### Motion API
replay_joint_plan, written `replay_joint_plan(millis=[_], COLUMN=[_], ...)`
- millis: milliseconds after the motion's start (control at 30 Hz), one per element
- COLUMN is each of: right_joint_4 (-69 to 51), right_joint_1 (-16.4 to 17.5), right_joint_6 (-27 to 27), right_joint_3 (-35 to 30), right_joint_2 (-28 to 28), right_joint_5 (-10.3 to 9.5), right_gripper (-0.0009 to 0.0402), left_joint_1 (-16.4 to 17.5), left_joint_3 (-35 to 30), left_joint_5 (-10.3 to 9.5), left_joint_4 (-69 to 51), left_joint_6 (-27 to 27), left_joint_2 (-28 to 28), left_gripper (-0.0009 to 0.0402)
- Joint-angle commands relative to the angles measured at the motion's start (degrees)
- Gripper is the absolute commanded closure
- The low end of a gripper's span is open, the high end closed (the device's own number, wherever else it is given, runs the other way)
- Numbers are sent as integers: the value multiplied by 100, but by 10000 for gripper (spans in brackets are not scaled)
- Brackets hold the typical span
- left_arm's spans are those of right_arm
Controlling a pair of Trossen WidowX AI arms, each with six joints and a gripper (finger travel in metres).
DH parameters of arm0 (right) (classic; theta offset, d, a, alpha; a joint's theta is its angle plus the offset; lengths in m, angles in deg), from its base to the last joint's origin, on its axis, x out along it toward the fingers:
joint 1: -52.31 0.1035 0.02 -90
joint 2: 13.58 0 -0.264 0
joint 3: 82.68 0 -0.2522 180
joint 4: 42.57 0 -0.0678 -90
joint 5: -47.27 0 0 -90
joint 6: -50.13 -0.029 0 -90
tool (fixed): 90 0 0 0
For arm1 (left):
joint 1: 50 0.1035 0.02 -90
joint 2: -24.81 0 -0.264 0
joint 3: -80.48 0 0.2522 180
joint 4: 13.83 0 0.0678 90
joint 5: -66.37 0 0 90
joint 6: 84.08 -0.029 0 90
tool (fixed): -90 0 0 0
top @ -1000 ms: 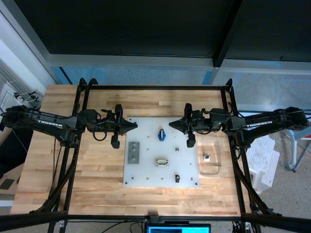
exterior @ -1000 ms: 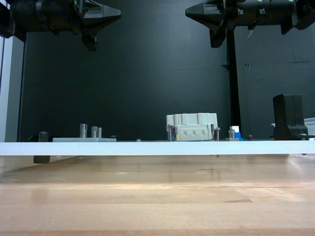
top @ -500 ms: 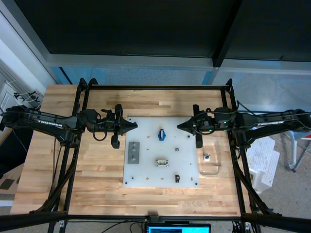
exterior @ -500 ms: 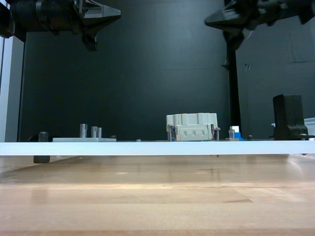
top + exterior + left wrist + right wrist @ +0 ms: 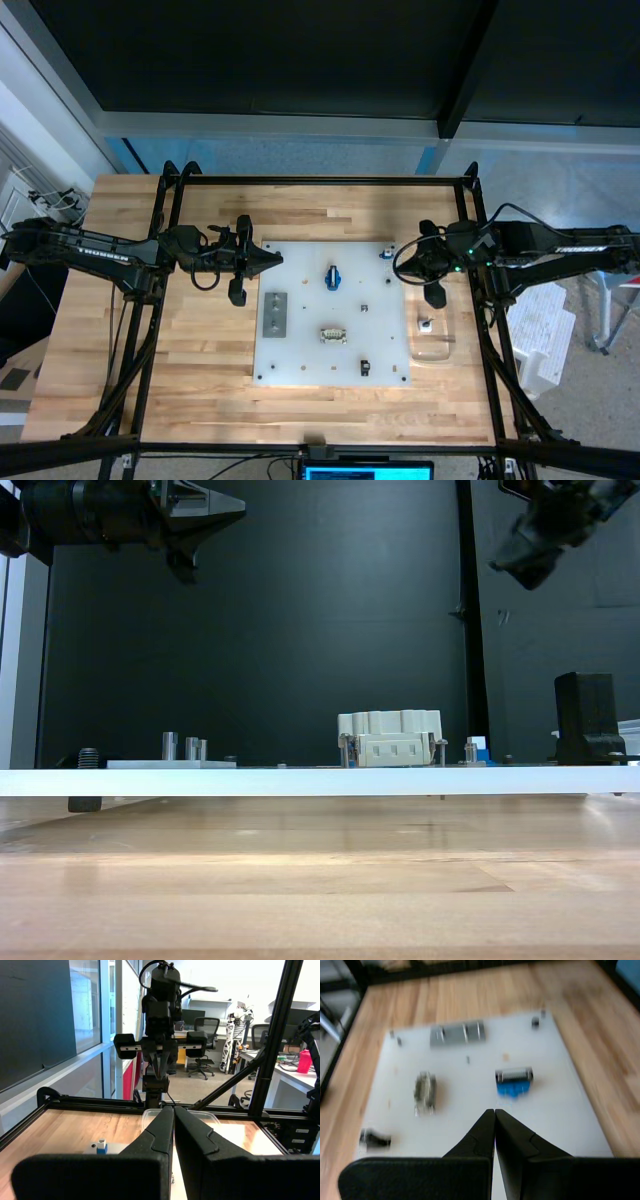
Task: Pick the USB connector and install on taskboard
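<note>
Left gripper (image 5: 173, 1108) closed, left of taskboard (image 5: 300, 350); right gripper (image 5: 494, 1111) closed over its right edge, per wrist views.

**Two matte-black arms with wedge tips**

The left arm (image 5: 90, 250) is a slim matte-black boom of tubular links. It has white lettering (image 5: 95, 253) along its side and a black cable (image 5: 205, 278) looping under the wrist. Its left gripper (image 5: 277, 258), above the left edge of the large flat white holed taskboard (image 5: 300, 350), ends in two smooth black wedge-shaped fingers (image 5: 159, 1135) tapering to a point, jaws pressed together. The right arm (image 5: 560, 245) is the same black, with cables arching over its joints and boxy black modules (image 5: 126, 1046) flanking its wrist. The right gripper (image 5: 408, 266), above the board's right edge, carries the same pointed wedges, jaws likewise meeting.
</note>
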Motion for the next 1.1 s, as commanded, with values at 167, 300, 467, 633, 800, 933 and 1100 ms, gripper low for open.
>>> replay_joint_plan(millis=[167, 300, 467, 633, 800, 933, 1100], right_joint_4=[-1217, -1600, -2184, -2559, -2940, -3209, -3364], right_joint_1=[444, 774, 1193, 1676, 2164, 2490, 2800], right_joint_6=[-208, -452, -763, -1172, -1558, -1869, -2107], right_joint_3=[-313, -343, -341, -341, -341, -339, -334], right_joint_2=[2, 2, 2, 2, 2, 15, 116], right_joint_5=[415, 527, 737, 741, 1038, 1036, 994], right_gripper=[394, 394, 394, 394, 393, 393, 393], left_joint_1=[0, 2, 0, 0, 0, 0, 2], left_joint_3=[-2, 0, -2, 0, 0, 0, -2], left_joint_5=[2, 2, 0, 2, 2, 2, 2], left_joint_4=[2, 2, 4, 2, 2, 2, 2], left_joint_6=[0, 0, 0, 0, 0, 0, 0], left_joint_2=[2, 2, 2, 2, 4, 2, 2], left_gripper=[393, 393, 393, 393, 393, 393, 393])
